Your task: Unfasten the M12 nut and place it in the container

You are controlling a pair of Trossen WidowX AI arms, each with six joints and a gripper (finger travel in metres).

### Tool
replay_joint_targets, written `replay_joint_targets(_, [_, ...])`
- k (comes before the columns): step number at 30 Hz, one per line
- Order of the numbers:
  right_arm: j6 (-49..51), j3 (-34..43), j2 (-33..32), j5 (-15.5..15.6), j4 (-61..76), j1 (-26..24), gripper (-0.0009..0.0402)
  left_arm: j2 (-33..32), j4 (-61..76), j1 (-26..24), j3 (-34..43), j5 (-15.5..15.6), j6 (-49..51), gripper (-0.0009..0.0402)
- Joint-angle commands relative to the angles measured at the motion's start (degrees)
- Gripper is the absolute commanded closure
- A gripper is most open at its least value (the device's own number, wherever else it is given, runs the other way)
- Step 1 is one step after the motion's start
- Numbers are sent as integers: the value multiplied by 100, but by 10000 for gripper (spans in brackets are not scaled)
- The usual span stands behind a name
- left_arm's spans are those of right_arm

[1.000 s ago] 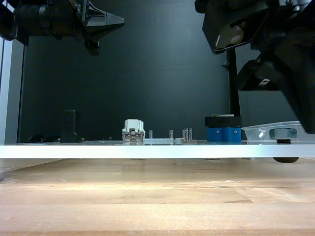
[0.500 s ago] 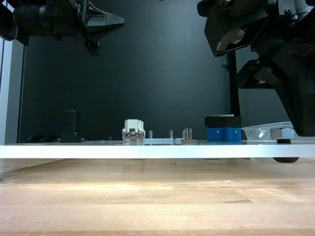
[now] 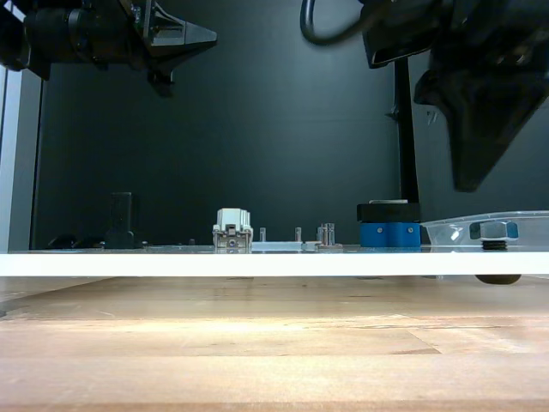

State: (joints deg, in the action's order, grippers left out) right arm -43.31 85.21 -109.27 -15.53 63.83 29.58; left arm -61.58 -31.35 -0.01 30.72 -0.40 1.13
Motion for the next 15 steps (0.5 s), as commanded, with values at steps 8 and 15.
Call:
replay_joint_targets(8, [435,162,4,2059,-433,-11,393,-2,2,2,0,0,0,393])
replay_joint_targets(15, [660,144,-310,2151,-957,-9,393,-2,-2,2,0,0,0,393])
